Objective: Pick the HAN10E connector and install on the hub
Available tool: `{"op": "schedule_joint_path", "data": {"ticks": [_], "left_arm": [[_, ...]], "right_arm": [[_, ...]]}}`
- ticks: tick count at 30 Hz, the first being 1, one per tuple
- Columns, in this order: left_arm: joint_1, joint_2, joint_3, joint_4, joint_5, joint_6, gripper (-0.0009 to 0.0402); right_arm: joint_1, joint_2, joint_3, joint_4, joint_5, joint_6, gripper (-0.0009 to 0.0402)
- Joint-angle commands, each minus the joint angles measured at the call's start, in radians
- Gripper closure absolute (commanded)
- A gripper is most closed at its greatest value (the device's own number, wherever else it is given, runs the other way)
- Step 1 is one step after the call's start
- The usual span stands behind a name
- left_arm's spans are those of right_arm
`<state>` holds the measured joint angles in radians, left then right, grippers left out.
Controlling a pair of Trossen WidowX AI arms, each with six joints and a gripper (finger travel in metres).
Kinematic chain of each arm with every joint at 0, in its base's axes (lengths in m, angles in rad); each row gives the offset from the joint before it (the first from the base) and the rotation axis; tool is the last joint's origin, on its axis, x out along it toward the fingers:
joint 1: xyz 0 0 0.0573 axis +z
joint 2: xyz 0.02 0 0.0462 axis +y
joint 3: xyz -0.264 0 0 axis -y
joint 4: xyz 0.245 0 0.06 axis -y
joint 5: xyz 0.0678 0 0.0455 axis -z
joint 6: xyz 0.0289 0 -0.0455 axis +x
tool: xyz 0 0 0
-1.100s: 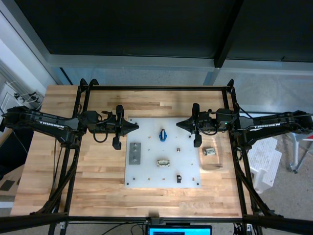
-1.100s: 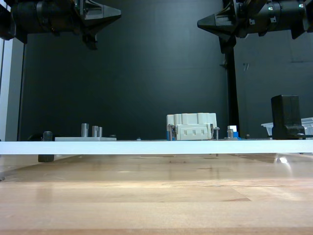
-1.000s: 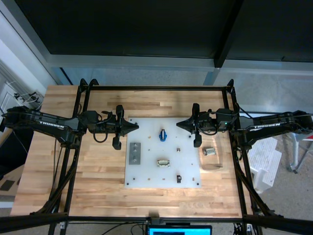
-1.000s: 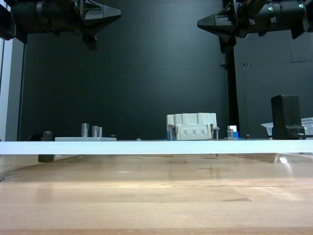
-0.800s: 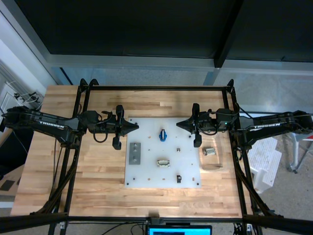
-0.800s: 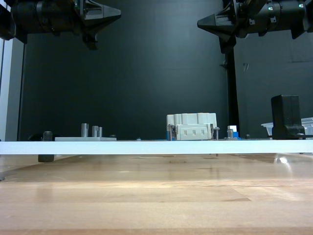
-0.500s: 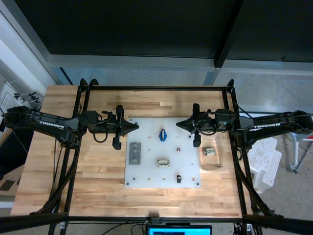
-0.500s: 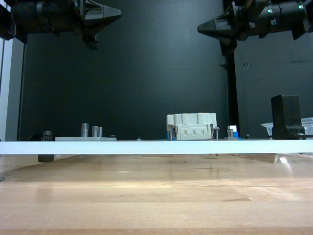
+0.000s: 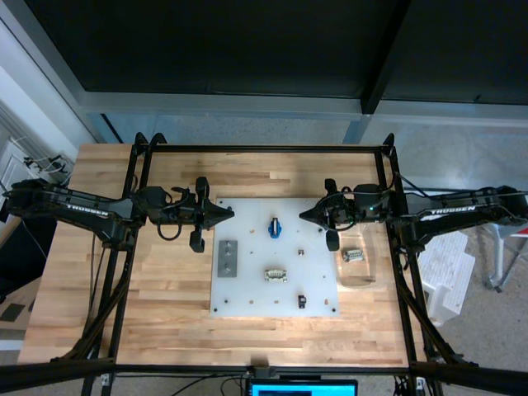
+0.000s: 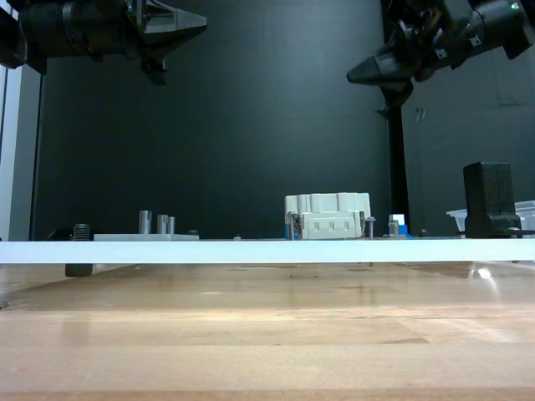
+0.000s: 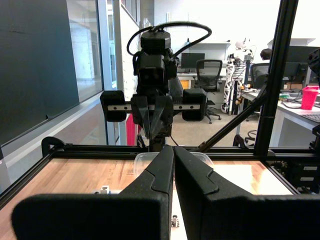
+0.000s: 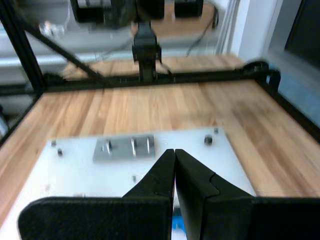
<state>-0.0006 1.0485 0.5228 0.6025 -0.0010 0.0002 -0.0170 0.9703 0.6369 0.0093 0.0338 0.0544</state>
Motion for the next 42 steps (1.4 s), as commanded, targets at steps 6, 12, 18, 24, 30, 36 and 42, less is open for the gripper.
{"op": "schedule_joint_path", "data": {"ticks": [6, 12, 18, 24, 30, 36, 42], "left_arm": [[0.000, 0.000, 0.000, 0.000, 0.000, 0.000, 0.0393], [0.000, 0.000, 0.000, 0.000, 0.000, 0.000, 0.0393], [0.000, 0.001, 0.000, 0.000, 0.000, 0.000, 0.0393], [0.000, 0.001, 0.000, 0.000, 0.000, 0.000, 0.0393], [0.000, 0.001, 0.000, 0.000, 0.000, 0.000, 0.0393], [0.000, 0.000, 0.000, 0.000, 0.000, 0.000, 0.0393], [0.000, 0.000, 0.000, 0.000, 0.000, 0.000, 0.0393]], "right_arm": [[0.007, 0.000, 0.077, -0.304, 0.000, 0.001, 0.0393], [0.016, 0.000, 0.144, -0.536, 0.002, 0.044, 0.0393], [0.028, 0.003, 0.207, -0.735, 0.001, 0.045, 0.0393], [0.035, 0.003, 0.252, -0.876, 0.001, 0.044, 0.0393], [0.042, 0.003, 0.277, -1.016, 0.000, 0.048, 0.0393], [0.051, 0.013, 0.307, -1.139, 0.000, 0.073, 0.0393], [0.082, 0.037, 0.324, -1.204, 0.000, 0.097, 0.0393]]}}
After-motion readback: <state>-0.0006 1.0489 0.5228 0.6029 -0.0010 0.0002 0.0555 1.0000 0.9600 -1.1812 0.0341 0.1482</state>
